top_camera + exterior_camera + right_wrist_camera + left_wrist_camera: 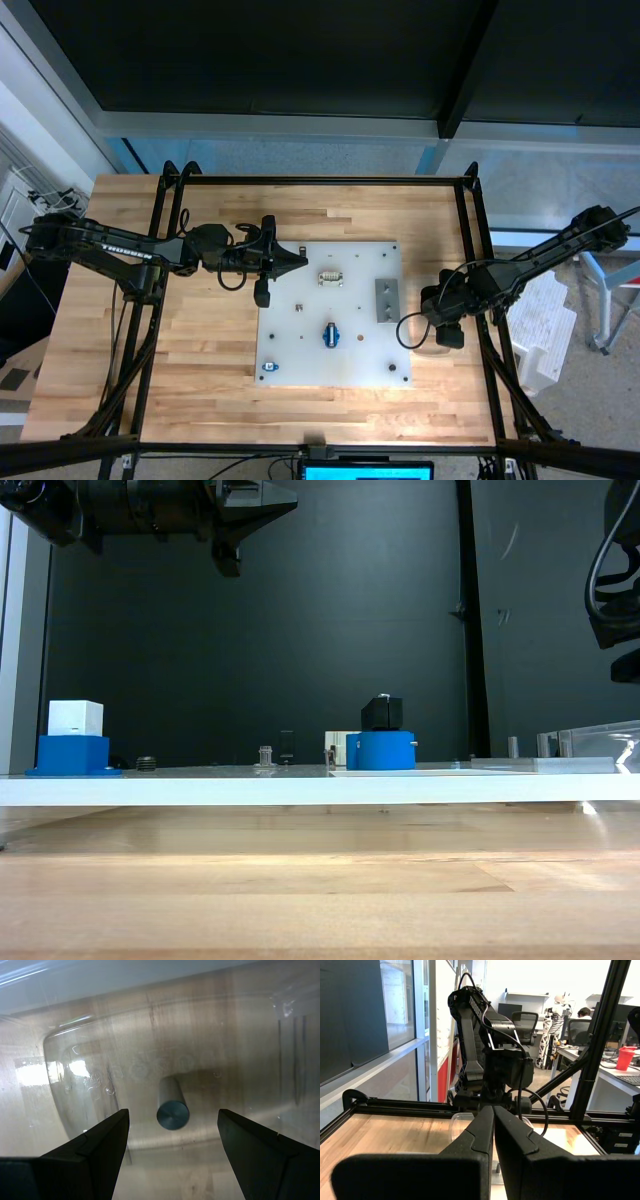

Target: Pick the 16mm cylinder and install on the taskboard

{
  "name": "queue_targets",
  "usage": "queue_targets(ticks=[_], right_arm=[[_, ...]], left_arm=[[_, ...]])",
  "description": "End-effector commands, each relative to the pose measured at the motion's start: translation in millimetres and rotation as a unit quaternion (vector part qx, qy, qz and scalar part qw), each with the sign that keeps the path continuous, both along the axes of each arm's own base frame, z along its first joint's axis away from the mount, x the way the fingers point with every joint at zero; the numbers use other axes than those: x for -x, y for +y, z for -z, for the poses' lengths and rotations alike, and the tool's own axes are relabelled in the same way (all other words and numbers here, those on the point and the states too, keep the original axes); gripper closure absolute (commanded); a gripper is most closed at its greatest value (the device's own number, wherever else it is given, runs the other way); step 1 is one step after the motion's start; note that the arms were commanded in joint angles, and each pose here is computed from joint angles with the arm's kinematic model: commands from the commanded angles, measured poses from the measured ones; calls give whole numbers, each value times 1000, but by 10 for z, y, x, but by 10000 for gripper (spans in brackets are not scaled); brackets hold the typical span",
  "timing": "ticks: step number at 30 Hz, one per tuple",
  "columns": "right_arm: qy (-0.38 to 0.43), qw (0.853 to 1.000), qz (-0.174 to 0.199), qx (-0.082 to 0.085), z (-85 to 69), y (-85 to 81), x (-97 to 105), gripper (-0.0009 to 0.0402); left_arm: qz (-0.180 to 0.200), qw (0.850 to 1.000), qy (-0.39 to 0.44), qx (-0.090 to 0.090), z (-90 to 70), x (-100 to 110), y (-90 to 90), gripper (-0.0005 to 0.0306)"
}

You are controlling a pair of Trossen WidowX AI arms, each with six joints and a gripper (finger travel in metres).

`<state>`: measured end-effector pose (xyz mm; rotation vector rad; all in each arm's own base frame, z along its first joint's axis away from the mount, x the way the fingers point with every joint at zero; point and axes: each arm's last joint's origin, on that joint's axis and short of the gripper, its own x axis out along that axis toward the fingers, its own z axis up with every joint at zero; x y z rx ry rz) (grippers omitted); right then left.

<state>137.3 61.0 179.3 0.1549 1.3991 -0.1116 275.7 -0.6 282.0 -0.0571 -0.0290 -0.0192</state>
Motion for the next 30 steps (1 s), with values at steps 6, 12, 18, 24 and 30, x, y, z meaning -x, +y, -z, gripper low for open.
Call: queue_targets(ticks=[6, 12, 18, 24, 30], right_arm=[[18, 1000, 10, 1, 142, -13, 53, 146], [15, 1000, 12, 0, 185, -14, 61, 146], [15, 1000, 11, 1, 196, -13, 67, 146], [15, 1000, 10, 1, 198, -11, 68, 146], [17, 1000, 9, 2, 220, -13, 79, 157]], left_arm=[[0, 1000, 0, 0, -1, 0, 1, 300], [0, 1000, 0, 0, -1, 0, 0, 300], [0, 1000, 0, 0, -1, 0, 1, 300], [0, 1000, 0, 0, -1, 0, 0, 300], [0, 1000, 0, 0, -1, 0, 1, 300]])
